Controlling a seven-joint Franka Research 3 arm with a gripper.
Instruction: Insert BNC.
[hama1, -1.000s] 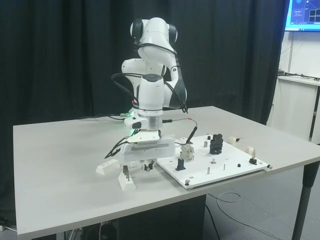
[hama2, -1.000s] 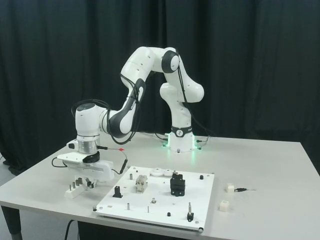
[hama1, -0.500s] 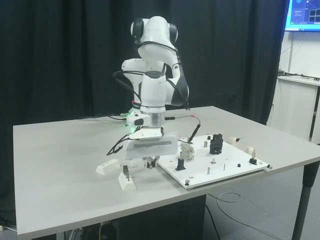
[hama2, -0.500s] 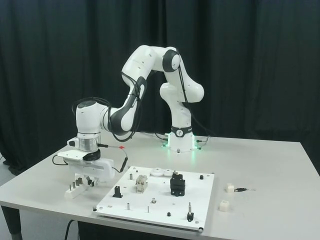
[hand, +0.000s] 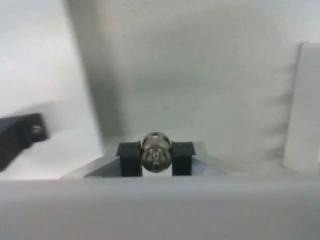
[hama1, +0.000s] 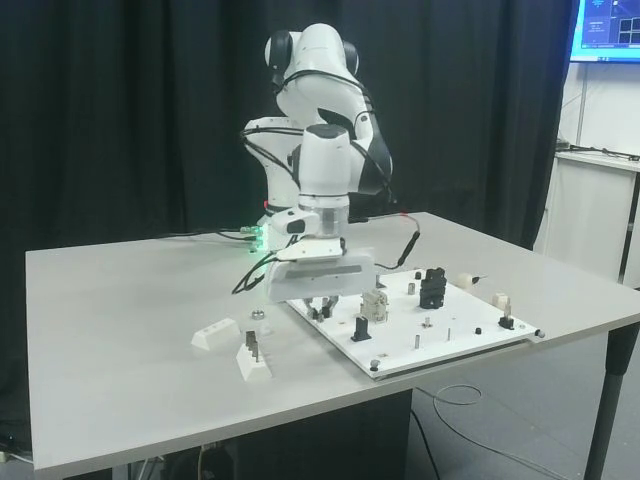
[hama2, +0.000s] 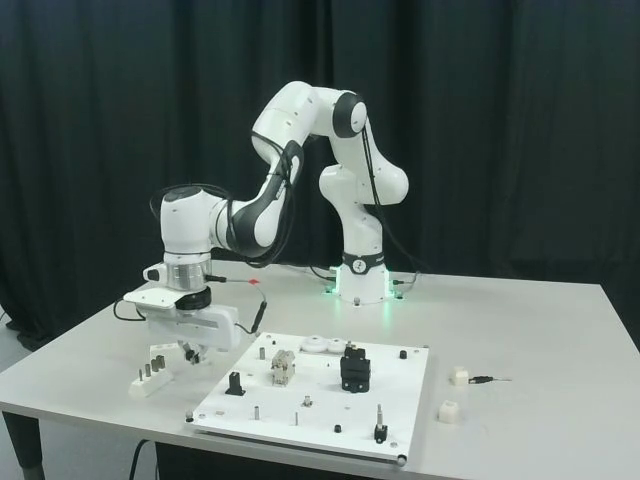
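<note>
In the wrist view a grey metal BNC connector (hand: 156, 147) sits clamped between the two black fingers (hand: 129, 159) of my gripper (hand: 156, 160). The gripper (hama1: 322, 306) hangs just above the table at the near left corner of the white task board (hama1: 440, 340), with its jaws shut on the connector. From the second room view the gripper (hama2: 190, 351) is beside the board (hama2: 330, 410), a little left of its edge. The connector itself is too small to make out in either room view.
Two small white holder blocks (hama1: 215, 333) (hama1: 252, 358) lie on the grey table left of the board. The board carries a black block (hama1: 432, 288), a black bracket (hama1: 361, 328) and several small pegs. More small white blocks (hama2: 449, 411) lie right of the board.
The arm has risen and swung from over the white holder blocks toward the corner of the board, carrying the connector with it.
</note>
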